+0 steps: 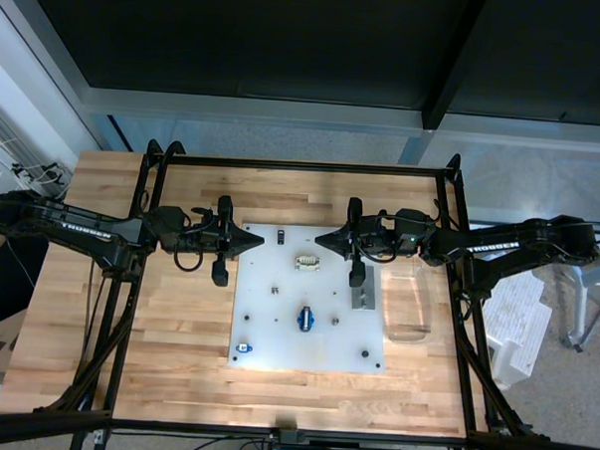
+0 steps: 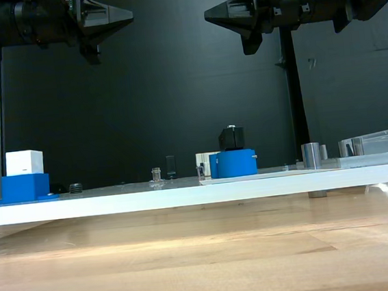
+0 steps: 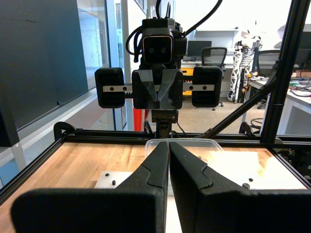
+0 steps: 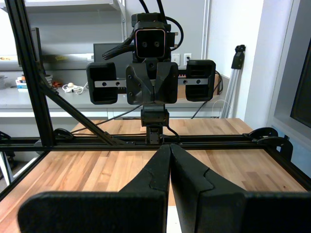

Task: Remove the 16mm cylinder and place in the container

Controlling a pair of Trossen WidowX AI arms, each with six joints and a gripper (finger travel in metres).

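Item: 16mm cylinder point(image 2: 311, 155), short grey metal rod, standing upright in the white board point(image 1: 276, 329), just beside the blue connector point(image 1: 304, 320) on its right-arm side. Position relative to jaws: well below the right gripper point(image 1: 319, 241) and toward the near edge from its jaw tips, well apart from them; farther again from the left gripper point(image 1: 252, 241). Jaw state: both grippers hang high over the board, tips pointing at each other, each pair of jaws pressed closed on nothing. Destination: container point(image 1: 411, 305), clear tub off the board's right edge, lying low and behind the right jaws, under that arm's wrist. Step in hand, as judged: the reach for the rod, not yet begun. The right arm looks the better placed for it. Handling notes: spread the jaws before descending, tip them downward and centre them over the rod, clear of the blue connector. Close on the exposed upper part and draw straight up so the rod does not bind in its seat, then carry it over the tub's rim and release low.
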